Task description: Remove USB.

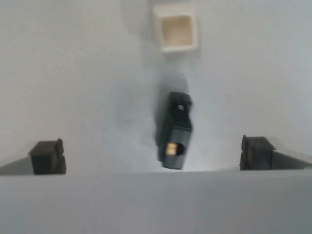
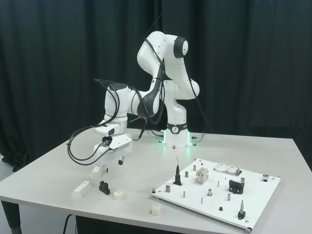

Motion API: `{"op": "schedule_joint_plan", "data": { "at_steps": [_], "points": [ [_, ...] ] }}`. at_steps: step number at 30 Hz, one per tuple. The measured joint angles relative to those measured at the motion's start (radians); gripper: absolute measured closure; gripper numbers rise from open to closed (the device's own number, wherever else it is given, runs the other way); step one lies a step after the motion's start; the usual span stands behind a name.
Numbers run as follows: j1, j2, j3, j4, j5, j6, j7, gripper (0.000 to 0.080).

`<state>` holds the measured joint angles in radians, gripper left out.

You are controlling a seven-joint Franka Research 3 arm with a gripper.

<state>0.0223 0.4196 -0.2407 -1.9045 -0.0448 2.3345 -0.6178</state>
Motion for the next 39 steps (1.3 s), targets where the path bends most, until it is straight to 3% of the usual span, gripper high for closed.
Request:
{"op": "schedule_joint_plan", "data": {
  "at_steps": [11,18,29,39],
  "points": [
    [0.071,-0.06,0.014,-0.005,0.018,-0.184,0.061,0.0003],
    [0.148,-0.107,0.018,-0.031,0.019,-0.261,0.132,0.0003],
    [0.268,-0.192,0.037,-0.136,0.018,-0.255,0.259,0.0003],
    [0.365,-0.24,0.042,-0.215,-0.016,-0.179,0.366,0.0003]
  ]
}}
